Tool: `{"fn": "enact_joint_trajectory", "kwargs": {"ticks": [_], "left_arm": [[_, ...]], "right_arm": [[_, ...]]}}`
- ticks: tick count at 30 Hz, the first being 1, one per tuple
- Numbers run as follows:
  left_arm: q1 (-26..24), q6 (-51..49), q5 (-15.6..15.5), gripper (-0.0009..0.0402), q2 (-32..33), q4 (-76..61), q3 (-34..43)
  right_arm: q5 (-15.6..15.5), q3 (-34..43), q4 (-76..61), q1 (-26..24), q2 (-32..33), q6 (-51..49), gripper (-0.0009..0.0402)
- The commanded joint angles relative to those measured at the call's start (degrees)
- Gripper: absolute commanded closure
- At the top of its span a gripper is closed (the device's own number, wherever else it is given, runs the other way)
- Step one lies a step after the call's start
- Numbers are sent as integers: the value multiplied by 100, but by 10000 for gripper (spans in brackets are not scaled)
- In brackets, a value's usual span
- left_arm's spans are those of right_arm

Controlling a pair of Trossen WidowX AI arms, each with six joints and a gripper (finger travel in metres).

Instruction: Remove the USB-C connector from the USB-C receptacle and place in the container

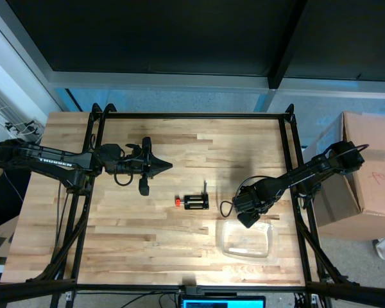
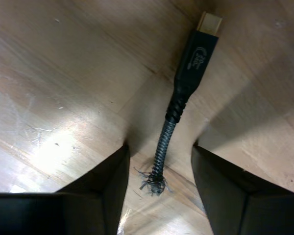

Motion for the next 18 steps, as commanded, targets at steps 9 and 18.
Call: {"fn": "enact_joint_trajectory", "kwargs": {"ticks": [9, 18], "left_arm": [[0, 0, 0, 393, 2, 2, 0], [2, 0, 0, 393, 2, 0, 0]], "right_arm": [[-76, -7, -22, 13, -9, -13, 398], [109, 341, -354, 15, -76, -157, 392]]}}
